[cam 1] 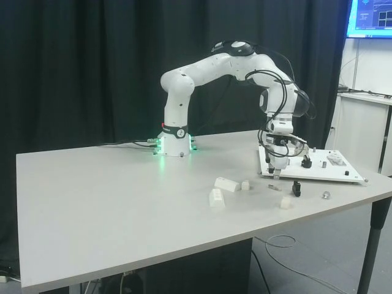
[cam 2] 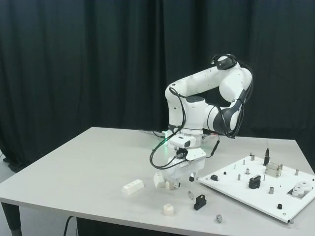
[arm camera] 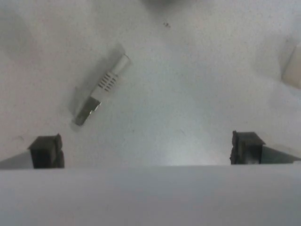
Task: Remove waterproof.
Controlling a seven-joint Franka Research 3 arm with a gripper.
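**Tool open above a small plug lying on the tabletop**

The wrist view shows what the room cameras barely resolve: a slim white-and-grey connector (arm camera: pixel 101 89) with a ribbed middle and a metal tip, lying flat on the grey tabletop (arm camera: pixel 188 94). It sits apart from both black fingertips (arm camera: pixel 47 151), nearer one than the other — touched by neither. The tool (arm camera: pixel 146 150) is spread wide and holds nothing.

The first room view shows the white arm (cam 1: pixel 214 64) reaching down at the near edge of a white board (cam 1: pixel 312 171), with the tool (cam 1: pixel 274 173) just above the tabletop. In front of it, toward 7 o'clock, lie three white blocks (cam 1: pixel 225 183); toward 5 o'clock sit a black part (cam 1: pixel 297 188) and a small grey piece (cam 1: pixel 326 195).

The second room view alone shows the board's fittings — pegs, a black clip (cam 2: pixel 254 183) and a white round part (cam 2: pixel 301 188). Here the connector appears only as a tiny sliver (cam 2: pixel 190 195) below the tool (cam 2: pixel 183 176), its detail too small to tell.
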